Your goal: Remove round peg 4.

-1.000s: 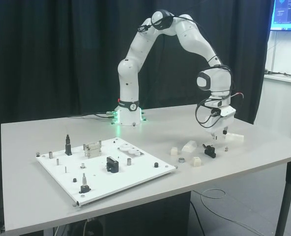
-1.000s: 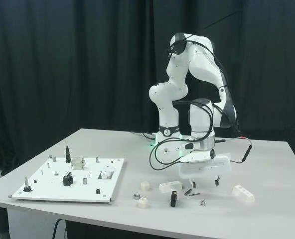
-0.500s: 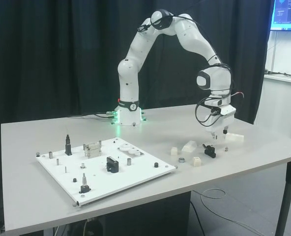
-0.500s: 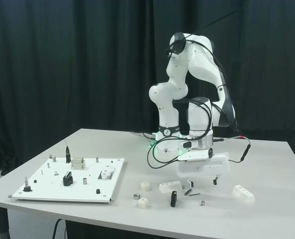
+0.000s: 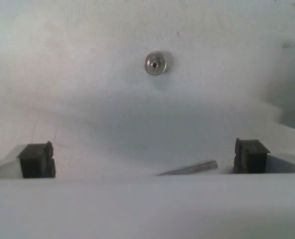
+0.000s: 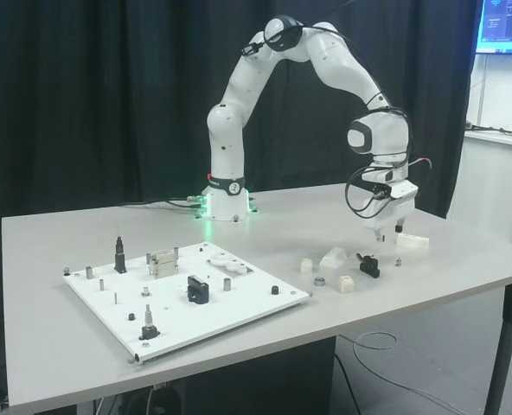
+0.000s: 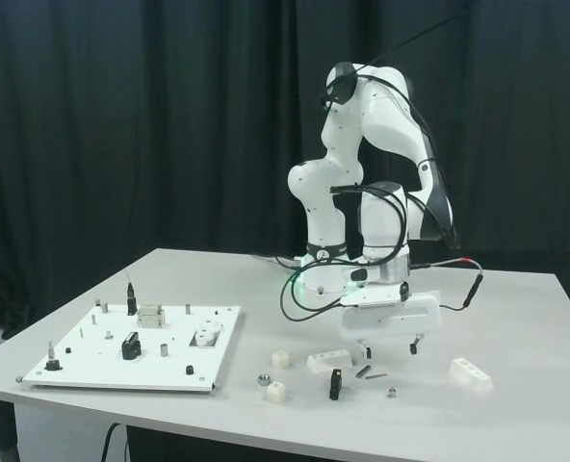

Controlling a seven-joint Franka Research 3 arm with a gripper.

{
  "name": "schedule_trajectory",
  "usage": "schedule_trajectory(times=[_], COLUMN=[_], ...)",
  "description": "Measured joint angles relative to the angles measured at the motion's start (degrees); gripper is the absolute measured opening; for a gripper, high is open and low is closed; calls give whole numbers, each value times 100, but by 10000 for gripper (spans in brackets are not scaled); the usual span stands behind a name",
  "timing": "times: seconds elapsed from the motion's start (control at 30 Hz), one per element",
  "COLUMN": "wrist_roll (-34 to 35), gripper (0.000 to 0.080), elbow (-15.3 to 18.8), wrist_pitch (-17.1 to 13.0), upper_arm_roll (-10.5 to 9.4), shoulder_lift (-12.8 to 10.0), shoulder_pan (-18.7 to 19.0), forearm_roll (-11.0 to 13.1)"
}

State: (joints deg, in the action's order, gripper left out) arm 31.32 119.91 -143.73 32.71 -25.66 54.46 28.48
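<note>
My gripper [image 7: 388, 346] hangs open a little above the grey table, to the right of the white board [image 7: 92, 371]. In the wrist view the two black pads [image 5: 37, 160] stand wide apart with nothing between them. A thin grey peg [image 5: 190, 168] lies flat on the table below the gripper [image 5: 142, 159], close to one pad. A small round metal part [image 5: 155, 63] stands on the table further off, also seen in the second room view [image 7: 390, 392]. The gripper [image 6: 387, 230] is far from the board [image 6: 247, 298], where several pegs stand upright.
Loose parts lie around the gripper: white blocks [image 6: 332, 256] [image 6: 346, 284] [image 6: 412, 242], a black piece [image 6: 370, 264] and a nut [image 6: 320, 281]. On the board stand a black holder [image 6: 197, 290] and a grey metal block [image 6: 163, 261]. The arm's base [image 6: 226, 203] sits at the back.
The gripper has risen from the table, open and with nothing in it, and shifted slightly towards the board side. The peg stays on the table.
</note>
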Motion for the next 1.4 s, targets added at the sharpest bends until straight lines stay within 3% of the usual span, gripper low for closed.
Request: schedule_trajectory(times=[0.4,0.7,1.07,1.4], wrist_roll=[0,0,-192,-673], gripper=[800,800,800,800], elbow=[-119,-164,-283,-587], wrist_pitch=[188,207,291,716], upper_arm_roll=[115,169,283,296], shoulder_lift=[0,-19,-28,-10], shoulder_pan=[-5,-39,-436,-1351], forearm_roll=[-87,-348,-1268,-2123])
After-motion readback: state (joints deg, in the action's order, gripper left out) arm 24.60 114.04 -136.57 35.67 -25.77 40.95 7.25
